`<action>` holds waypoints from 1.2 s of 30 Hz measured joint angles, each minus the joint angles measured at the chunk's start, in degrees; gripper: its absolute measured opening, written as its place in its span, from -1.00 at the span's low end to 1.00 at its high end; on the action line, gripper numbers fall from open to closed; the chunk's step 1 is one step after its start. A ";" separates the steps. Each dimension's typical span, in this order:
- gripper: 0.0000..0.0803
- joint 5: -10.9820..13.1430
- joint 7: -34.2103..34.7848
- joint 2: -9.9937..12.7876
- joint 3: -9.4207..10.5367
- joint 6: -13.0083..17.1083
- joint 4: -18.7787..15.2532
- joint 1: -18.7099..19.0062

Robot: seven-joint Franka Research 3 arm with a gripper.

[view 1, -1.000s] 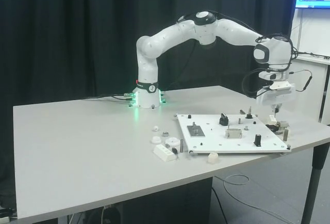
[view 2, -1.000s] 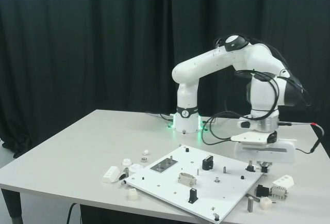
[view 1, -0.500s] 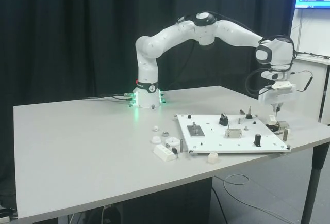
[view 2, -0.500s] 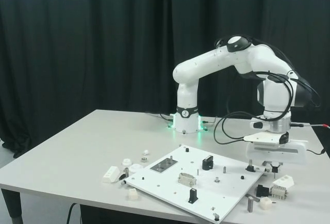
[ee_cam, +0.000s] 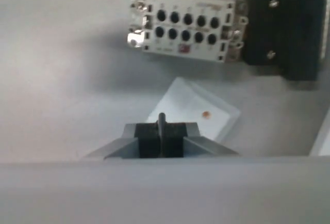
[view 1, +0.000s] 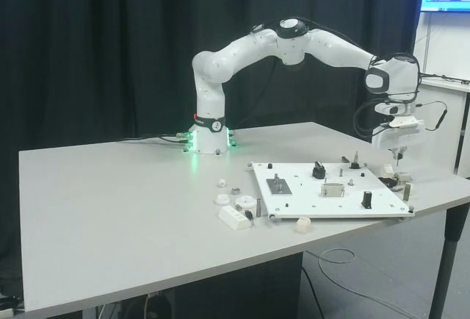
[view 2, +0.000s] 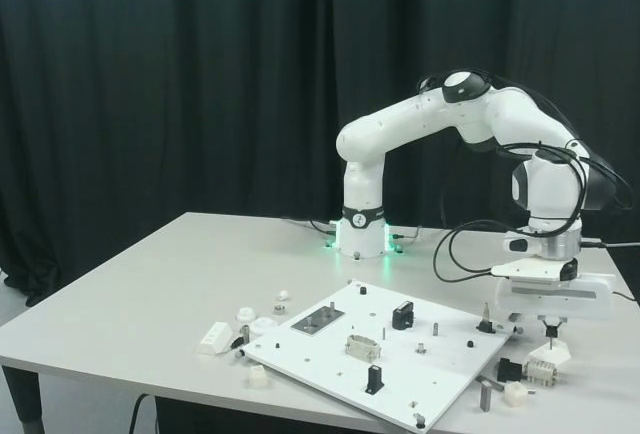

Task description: Place round peg 1.

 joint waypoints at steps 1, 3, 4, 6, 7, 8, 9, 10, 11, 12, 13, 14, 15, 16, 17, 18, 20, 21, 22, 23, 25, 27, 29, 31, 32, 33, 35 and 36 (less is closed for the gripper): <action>-0.96 0.00 0.07 -0.01 0.08 0.18 0.07 0.07; -0.96 -0.04 0.22 -0.08 0.22 0.59 0.25 0.19; -0.96 -0.06 0.31 -0.15 0.27 0.74 0.36 0.24; -0.96 -0.10 0.48 -0.33 0.31 0.92 0.57 0.33; -0.96 -0.11 0.57 -0.44 0.33 1.00 0.68 0.37; -0.96 -0.12 0.65 -0.57 0.35 1.08 0.80 0.41; -0.96 -0.14 0.76 -0.68 0.39 1.18 0.90 0.44; -0.96 -0.19 0.88 -0.79 0.43 1.30 1.01 0.46; -0.96 -0.27 0.99 -0.91 0.48 1.45 1.12 0.48; -0.96 -0.37 1.07 -1.02 0.56 1.64 1.22 0.50; -0.96 -0.48 1.10 -1.13 0.64 1.82 1.31 0.51; -0.96 -0.60 1.10 -1.20 0.71 1.94 1.37 0.52; -0.96 -0.85 1.11 -1.30 0.84 2.08 1.47 0.53; -0.96 -1.08 1.15 -1.37 0.95 2.23 1.54 0.54; -0.96 -1.28 1.23 -1.42 1.06 2.38 1.61 0.54; -0.96 -1.46 1.43 -1.47 1.16 2.52 1.68 0.54; -0.80 -1.75 2.16 -1.59 1.29 2.76 1.82 0.54; -0.80 -1.97 2.60 -1.67 1.32 2.83 1.92 0.54; -0.80 -2.22 2.98 -1.75 1.35 2.89 2.01 0.54; -0.80 -2.45 3.34 -1.82 1.38 2.93 2.10 0.54; 0.15 -2.77 3.93 -1.96 1.44 3.03 2.30 0.54; 0.15 -3.00 4.23 -2.05 1.49 3.13 2.43 0.54; 0.15 -3.22 4.46 -2.10 1.55 3.24 2.50 0.54; 0.76 -3.46 4.67 -2.11 1.61 3.37 2.54 0.54; 0.76 -3.54 4.75 -2.11 1.63 3.44 2.54 0.54; 0.76 -3.63 4.84 -2.11 1.65 3.52 2.55 0.54; 0.76 -3.79 4.94 -2.12 1.68 3.63 2.55 0.54; 0.76 -3.83 4.96 -2.12 1.69 3.69 2.55 0.54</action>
